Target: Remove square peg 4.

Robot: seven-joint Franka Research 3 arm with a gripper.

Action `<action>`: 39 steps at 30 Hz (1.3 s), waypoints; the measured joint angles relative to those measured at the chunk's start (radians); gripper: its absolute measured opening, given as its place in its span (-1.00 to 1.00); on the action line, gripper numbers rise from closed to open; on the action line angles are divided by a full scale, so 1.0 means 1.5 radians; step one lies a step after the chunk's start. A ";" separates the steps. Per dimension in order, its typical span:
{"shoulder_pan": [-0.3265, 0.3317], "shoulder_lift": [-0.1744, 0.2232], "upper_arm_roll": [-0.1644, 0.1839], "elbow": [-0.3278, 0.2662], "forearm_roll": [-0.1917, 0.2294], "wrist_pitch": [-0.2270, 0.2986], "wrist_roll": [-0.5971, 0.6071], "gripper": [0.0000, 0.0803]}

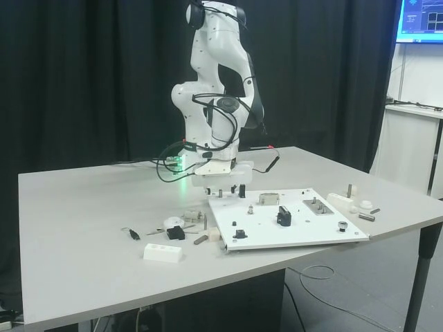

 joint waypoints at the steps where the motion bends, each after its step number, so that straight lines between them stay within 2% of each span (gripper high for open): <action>1: 0.000 0.000 0.000 0.000 0.000 0.000 0.000 0.77; 9: 0.000 0.004 0.000 0.000 0.001 0.004 0.000 0.77; 10: 0.000 0.004 0.000 0.000 0.001 0.004 0.000 0.00; 14: 0.000 0.007 0.000 0.000 0.003 0.006 0.000 0.00; 15: 0.000 0.007 0.000 0.000 0.004 0.006 0.000 -0.41; 20: 0.000 0.008 0.001 0.000 0.007 0.007 0.000 -0.41; 21: 0.000 0.008 0.001 0.000 0.007 0.007 0.000 -0.77; 39: 0.000 0.007 0.001 0.001 0.007 0.006 0.000 -0.76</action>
